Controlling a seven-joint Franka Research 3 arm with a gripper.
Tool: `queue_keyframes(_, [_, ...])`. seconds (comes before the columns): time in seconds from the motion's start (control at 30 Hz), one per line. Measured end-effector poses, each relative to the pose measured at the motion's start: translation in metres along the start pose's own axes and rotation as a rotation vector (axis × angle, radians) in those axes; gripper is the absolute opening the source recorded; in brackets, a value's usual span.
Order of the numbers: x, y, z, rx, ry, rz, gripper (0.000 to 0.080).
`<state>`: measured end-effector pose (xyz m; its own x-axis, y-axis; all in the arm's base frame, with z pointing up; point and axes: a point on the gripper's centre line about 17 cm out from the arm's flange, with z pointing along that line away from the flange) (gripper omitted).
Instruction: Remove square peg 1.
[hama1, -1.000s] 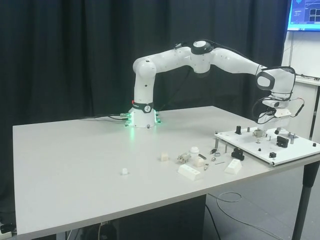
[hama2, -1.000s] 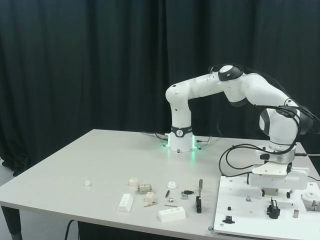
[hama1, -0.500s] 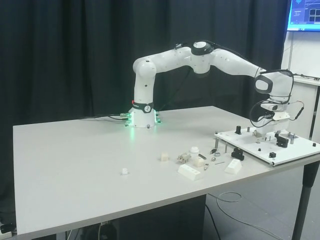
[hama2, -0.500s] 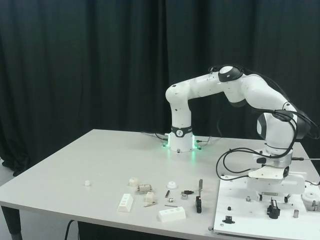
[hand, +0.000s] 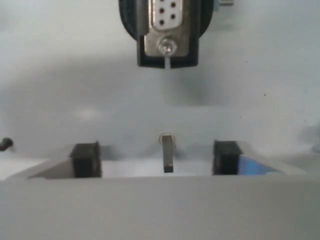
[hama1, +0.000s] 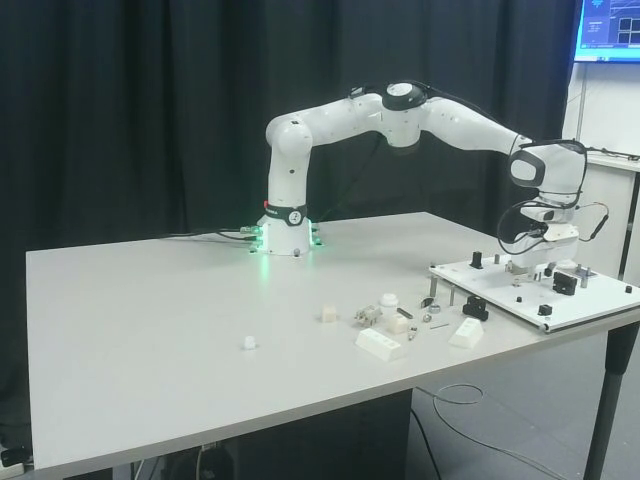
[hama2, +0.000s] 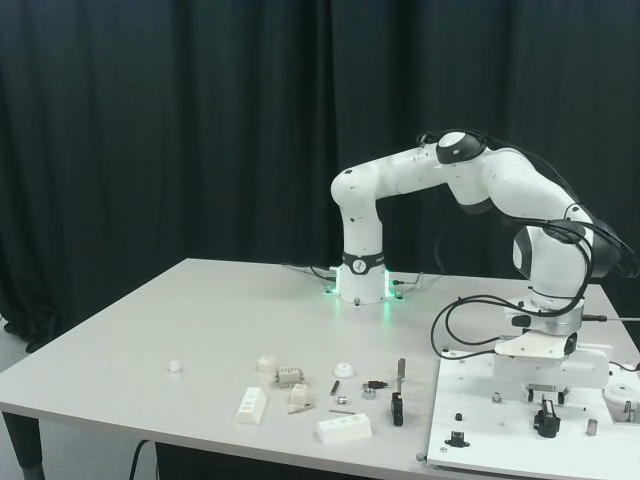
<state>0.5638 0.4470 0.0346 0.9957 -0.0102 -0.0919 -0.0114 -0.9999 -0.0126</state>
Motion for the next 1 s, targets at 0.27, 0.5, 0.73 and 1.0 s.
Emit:
queue_keyframes(0.27, [-0.0002, 0.0000, -0.0002, 0.000, -0.001, 0.000, 0.0354])
queue_keyframes(0.5, [0.0007, 0.0051, 0.0000, -0.007, -0.004, 0.004, 0.0040])
queue_keyframes(0.73, [0.0008, 0.0053, -0.0001, -0.007, -0.004, 0.005, 0.0036])
queue_keyframes(1.0, [0.0000, 0.0053, -0.0031, -0.004, -0.008, 0.006, 0.0036])
